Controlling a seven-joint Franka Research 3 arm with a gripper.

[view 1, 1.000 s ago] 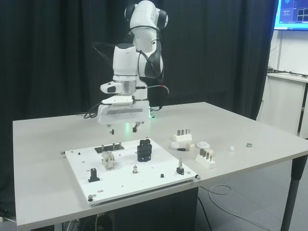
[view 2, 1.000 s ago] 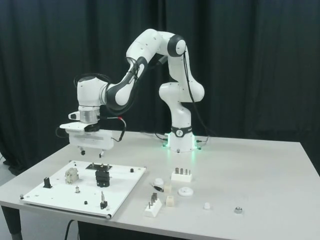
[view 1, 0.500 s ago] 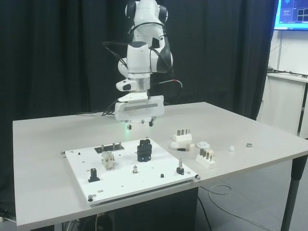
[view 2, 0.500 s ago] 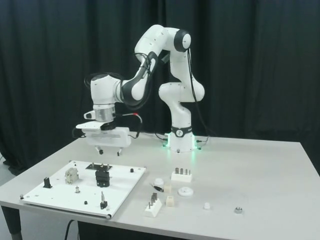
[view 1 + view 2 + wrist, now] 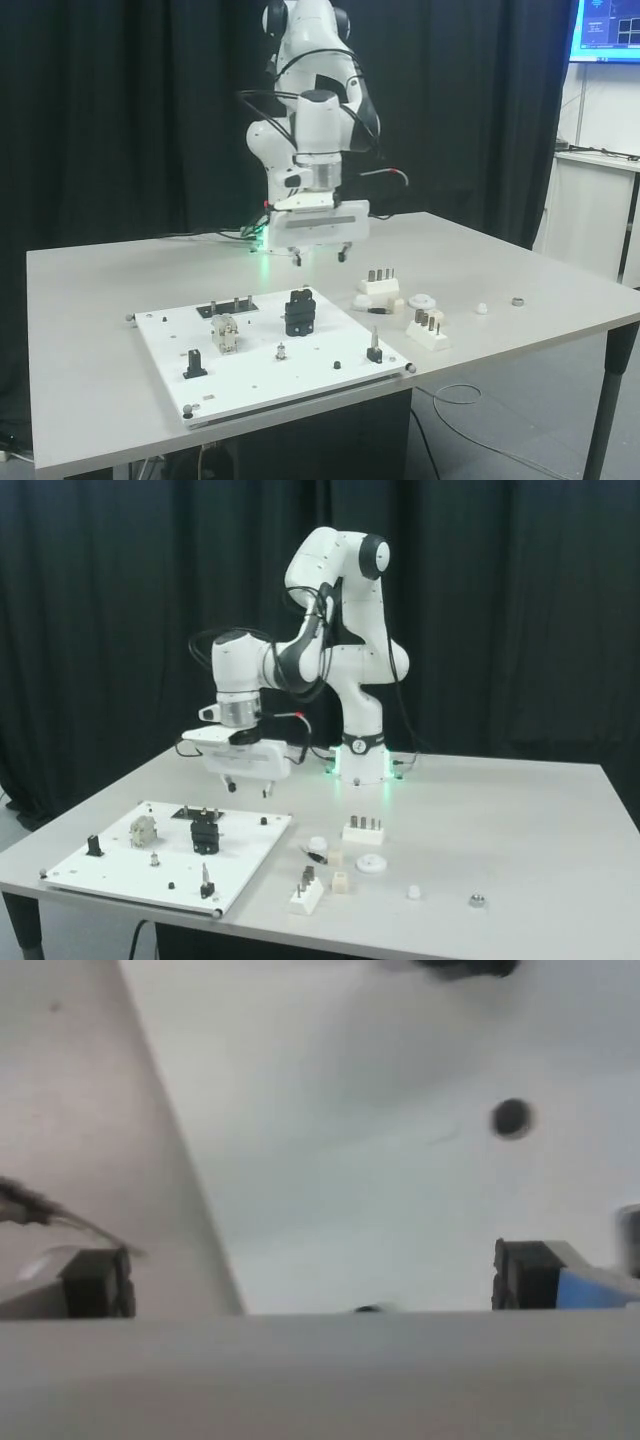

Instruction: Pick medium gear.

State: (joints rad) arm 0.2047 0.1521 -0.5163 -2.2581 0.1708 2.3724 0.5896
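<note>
Nothing is grasped yet — the white two-fingered pincer (image 5: 320, 254) hangs spread and empty, the flat white toothed medium gear (image 5: 422, 299) well off to its side, untouched — approach, descent and grip remain.

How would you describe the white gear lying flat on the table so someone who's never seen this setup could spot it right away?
Start at the white board on the grey table, then look off the board's edge toward the robot's base side, where a cluster of small white parts sits. The gear lies just past the white block with upright pins. Unlike the blocky neighbours, it is a flat round disc.
</note>
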